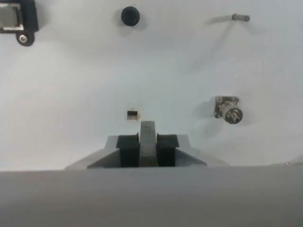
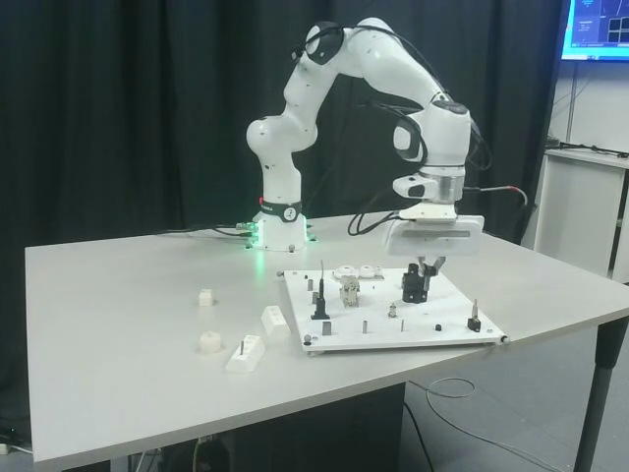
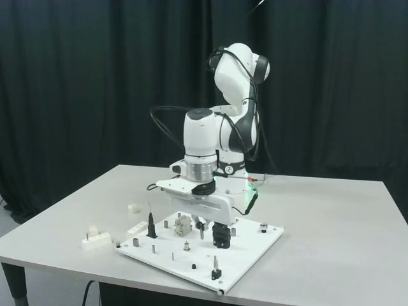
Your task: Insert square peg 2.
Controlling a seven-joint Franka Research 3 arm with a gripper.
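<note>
Peg (image 1: 147, 142): pinched upright between my jaws, tip hanging just short of the square hole (image 1: 132, 114) in the white board (image 1: 71, 94), not yet over it. Held vertical, I judge, so it drops square. Threaded connector (image 1: 228, 110) well aside of hole

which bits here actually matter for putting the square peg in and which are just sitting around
Part of the job:
gripper, shut on the grey square peg
square hole in the white board, just ahead of the peg tip

Just lying about:
black round knob
thin pin
threaded metal connector
white blocks on the grey table, off the board
</note>
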